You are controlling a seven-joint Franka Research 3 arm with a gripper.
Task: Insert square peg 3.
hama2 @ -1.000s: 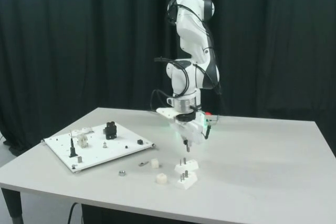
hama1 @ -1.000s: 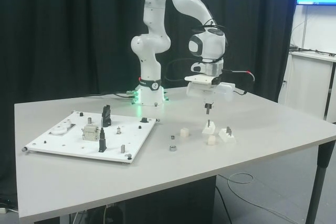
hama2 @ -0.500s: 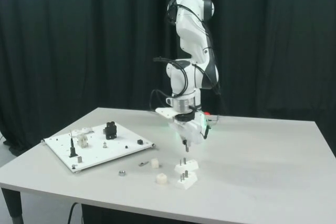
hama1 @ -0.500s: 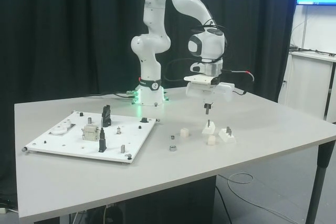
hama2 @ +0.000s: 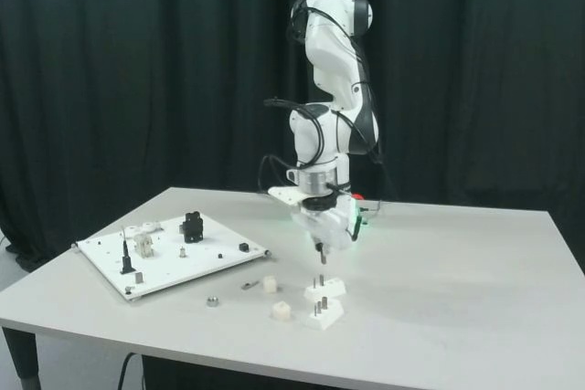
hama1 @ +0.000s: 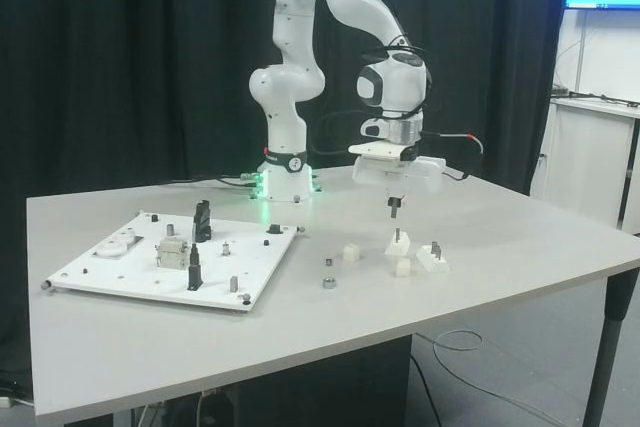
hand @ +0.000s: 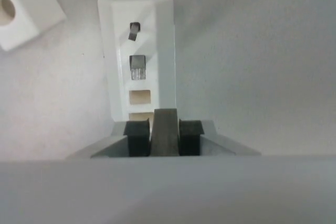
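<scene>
My gripper is shut on a grey square peg held upright between the black fingers. Straight below lies a white holder block with a row of square holes. Two holes hold pegs; the two nearest the held peg are empty. In the first room view the gripper hangs well above that block. The second room view shows the gripper over the block, with a clear gap between them.
A second white block with pegs lies beside the first. Two small white cubes and a nut sit nearby. A white assembly board with black and grey parts lies at the table's left.
The gripper has risen a little with the peg still held. The blocks and the board have not moved.
</scene>
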